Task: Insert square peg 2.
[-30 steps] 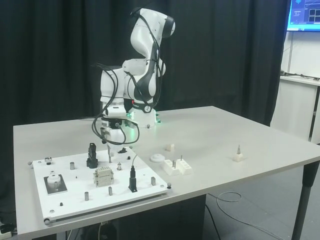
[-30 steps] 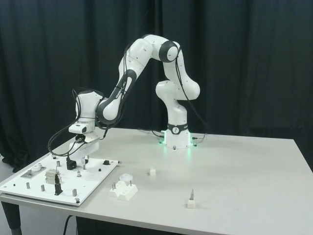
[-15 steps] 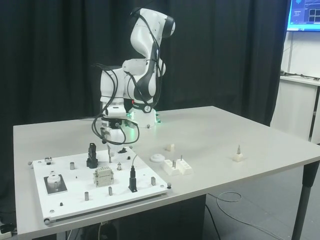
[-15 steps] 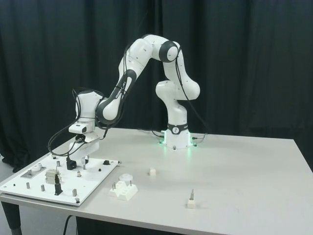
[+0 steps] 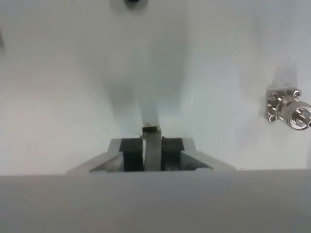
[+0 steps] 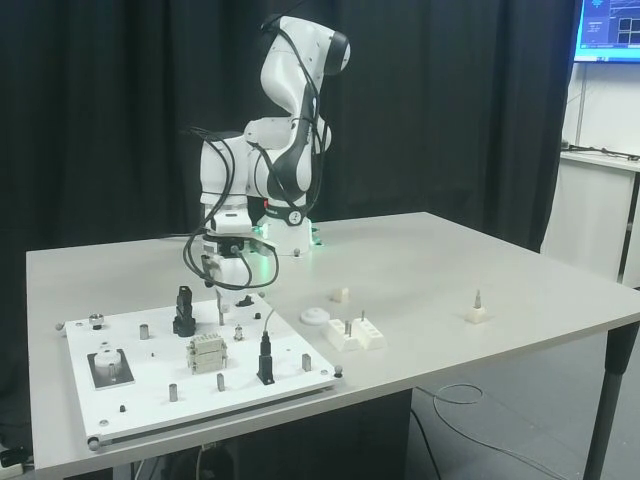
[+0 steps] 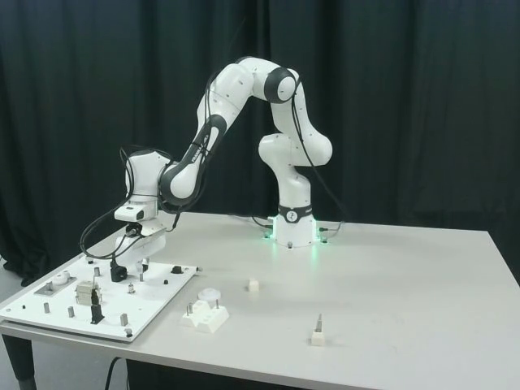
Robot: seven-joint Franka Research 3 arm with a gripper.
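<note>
White Franka arm (image 6: 290,110) reaching down over a white assembly board (image 6: 190,365) that lies at the lower left of the first room view, on the grey surface (image 6: 450,260).

Wrist view: the pincer (image 5: 152,154) is closed narrowly on the square peg (image 5: 151,148), a slim grey bar clamped between two black pads (image 5: 130,154). The peg points down at the board, its square end seen at the centre of the frame over bare white plate; whether that end touches the board cannot be told. A metal connector (image 5: 287,110) with a flanged base sits at the right edge of the frame, well apart from the peg. A dark hole (image 5: 131,2) shows at the top edge.

First room view: the pincer (image 6: 218,285) hangs over the far part of the board, the peg (image 6: 219,309) standing upright below it, just right of a black plug (image 6: 183,310). Right of the board, at frame centre, lie a white block holder (image 6: 357,333) with upright pins, a white disc (image 6: 316,317) and a small white cube (image 6: 340,295); farther right stands a small white stand with a pin (image 6: 477,309).

Second room view: the pincer (image 7: 140,244) is at the left of the frame above the board (image 7: 97,296); the arm's base (image 7: 294,227), lit green at its foot, stands at mid-frame.
</note>
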